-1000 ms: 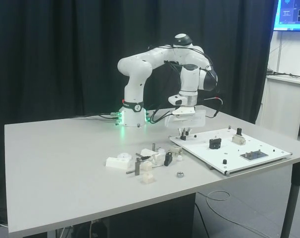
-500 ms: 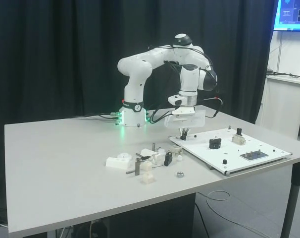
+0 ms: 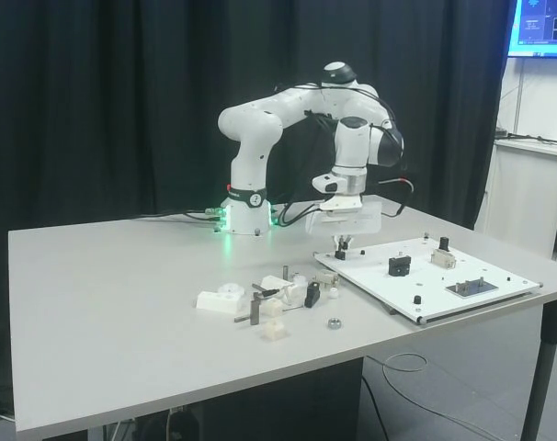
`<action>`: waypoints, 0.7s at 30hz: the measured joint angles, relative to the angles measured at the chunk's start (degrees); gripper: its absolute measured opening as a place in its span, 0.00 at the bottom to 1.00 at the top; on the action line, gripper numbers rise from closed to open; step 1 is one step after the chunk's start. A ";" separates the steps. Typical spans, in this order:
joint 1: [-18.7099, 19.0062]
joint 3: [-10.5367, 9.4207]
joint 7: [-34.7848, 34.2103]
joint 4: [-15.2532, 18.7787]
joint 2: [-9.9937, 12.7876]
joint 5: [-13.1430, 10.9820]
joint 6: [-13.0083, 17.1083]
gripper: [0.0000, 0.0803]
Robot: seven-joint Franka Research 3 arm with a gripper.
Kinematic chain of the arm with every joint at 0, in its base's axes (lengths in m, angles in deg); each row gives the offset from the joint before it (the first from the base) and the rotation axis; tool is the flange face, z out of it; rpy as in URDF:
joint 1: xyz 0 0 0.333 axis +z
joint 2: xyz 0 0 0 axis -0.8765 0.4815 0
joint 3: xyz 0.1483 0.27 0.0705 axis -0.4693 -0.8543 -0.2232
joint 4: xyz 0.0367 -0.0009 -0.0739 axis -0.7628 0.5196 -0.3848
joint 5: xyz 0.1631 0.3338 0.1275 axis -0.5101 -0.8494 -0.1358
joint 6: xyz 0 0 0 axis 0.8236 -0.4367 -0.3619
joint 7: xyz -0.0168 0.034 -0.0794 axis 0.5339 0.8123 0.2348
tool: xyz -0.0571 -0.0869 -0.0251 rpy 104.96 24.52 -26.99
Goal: Remove Ethernet.
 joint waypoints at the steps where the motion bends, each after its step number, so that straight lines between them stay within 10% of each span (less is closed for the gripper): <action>1: 0.08 0.29 0.00 -0.03 0.00 0.27 -0.13 0.10; 21: 0.67 7.61 -0.59 -1.64 -0.02 6.46 -4.42 0.10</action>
